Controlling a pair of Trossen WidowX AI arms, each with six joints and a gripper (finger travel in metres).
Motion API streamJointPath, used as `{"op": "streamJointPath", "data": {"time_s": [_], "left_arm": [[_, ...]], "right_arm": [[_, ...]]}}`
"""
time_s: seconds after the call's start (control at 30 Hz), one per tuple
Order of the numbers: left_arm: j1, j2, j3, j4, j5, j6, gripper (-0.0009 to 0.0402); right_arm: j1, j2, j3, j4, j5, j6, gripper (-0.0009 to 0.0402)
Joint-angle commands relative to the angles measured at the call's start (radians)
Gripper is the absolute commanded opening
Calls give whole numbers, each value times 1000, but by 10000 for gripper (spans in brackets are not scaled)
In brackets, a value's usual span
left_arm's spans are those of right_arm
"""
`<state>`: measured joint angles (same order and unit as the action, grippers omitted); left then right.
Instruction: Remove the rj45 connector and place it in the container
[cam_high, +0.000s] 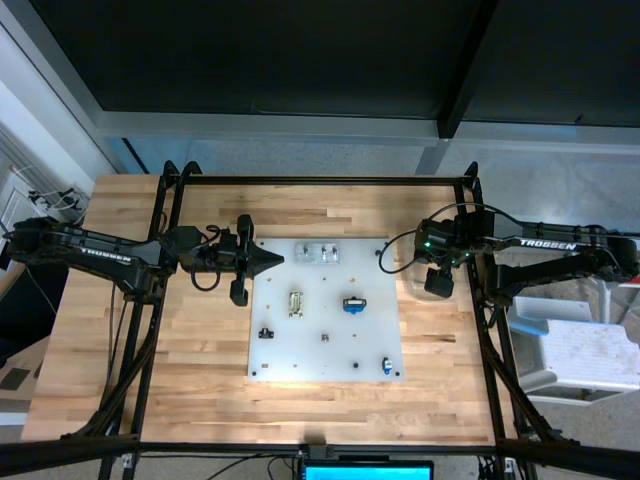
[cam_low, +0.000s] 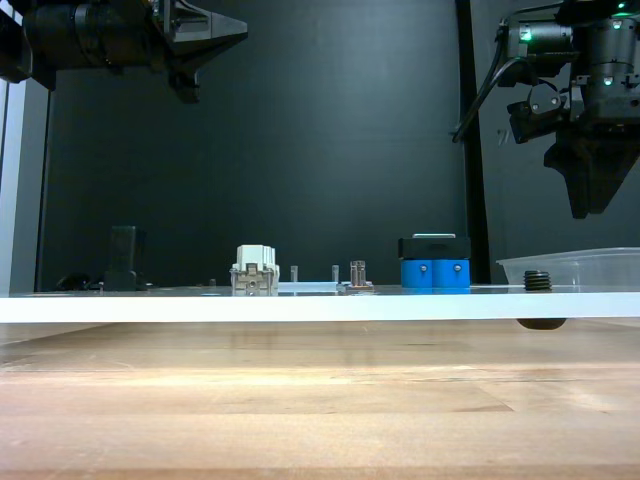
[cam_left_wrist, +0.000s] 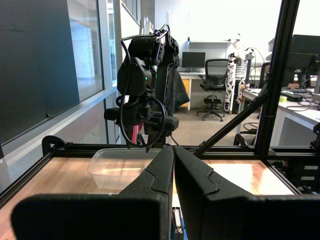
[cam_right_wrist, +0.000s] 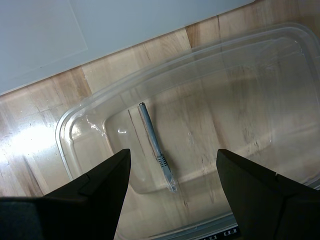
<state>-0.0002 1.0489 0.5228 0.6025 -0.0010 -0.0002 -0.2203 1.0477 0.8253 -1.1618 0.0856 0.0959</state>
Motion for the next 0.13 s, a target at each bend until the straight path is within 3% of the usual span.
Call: {"op": "streamJointPath", "data": {"time_s": [0.03,0.13], "left_arm": [[0,0,0,0,0,0,1],[0,0,0,0,0,0,1]], "right_arm": [[0,0,0,0,0,1,240],[0,0,0,0,0,1,240]]}}
